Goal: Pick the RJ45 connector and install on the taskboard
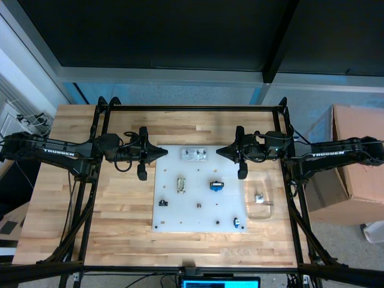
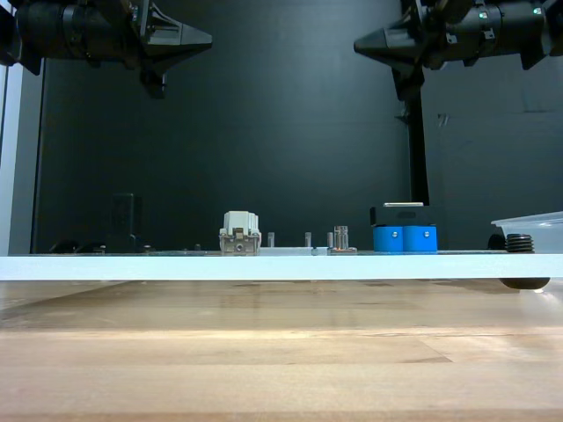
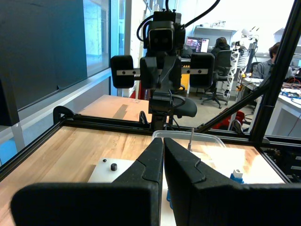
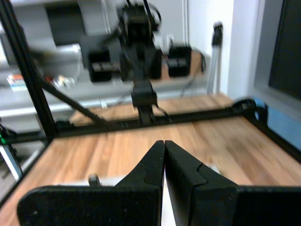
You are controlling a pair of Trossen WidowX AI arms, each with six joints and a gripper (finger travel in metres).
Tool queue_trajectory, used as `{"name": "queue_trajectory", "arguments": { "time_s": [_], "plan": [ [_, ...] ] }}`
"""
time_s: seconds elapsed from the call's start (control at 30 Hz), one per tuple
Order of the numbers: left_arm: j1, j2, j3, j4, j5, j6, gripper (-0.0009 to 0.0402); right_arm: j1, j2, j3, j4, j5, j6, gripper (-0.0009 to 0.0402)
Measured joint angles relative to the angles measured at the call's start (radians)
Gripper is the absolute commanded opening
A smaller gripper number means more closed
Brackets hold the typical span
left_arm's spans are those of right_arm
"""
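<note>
Fingers of the left gripper and right gripper are pressed together on nothing, high over the far edge of the white taskboard. Right of the board, a clear tray holds a grey part, probably the RJ45 connector, lying free, its long axis unreadable. It lies below and nearward of the right gripper, the closer one.

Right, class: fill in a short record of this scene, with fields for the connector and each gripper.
RJ45 connector: lying free in the clear tray right of the taskboard, clear of its seat
Left gripper: shut, empty, raised over the taskboard's far left
Right gripper: shut, empty, raised over the taskboard's far right
</note>
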Motion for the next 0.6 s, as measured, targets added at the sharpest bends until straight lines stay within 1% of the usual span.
{"name": "queue_trajectory", "arguments": {
  "time_s": [0.17,0.3,0.47,0.6],
  "plan": [
    [0.0,0.0,0.0,0.0,0.0,0.0,0.0,0.011,-0.063,0.085,-0.317,-0.002,-0.019,0.0],
    [0.0,0.0,0.0,0.0,0.0,0.0,0.0,0.037,-0.102,0.165,-0.608,0.003,-0.018,0.0],
    [0.0,0.0,0.0,0.0,0.0,0.0,0.0,0.126,-0.113,0.281,-0.983,0.076,0.013,0.0],
    [0.0,0.0,0.0,0.0,0.0,0.0,0.0,0.217,-0.114,0.357,-1.201,0.126,0.075,0.0]
  ]
}}
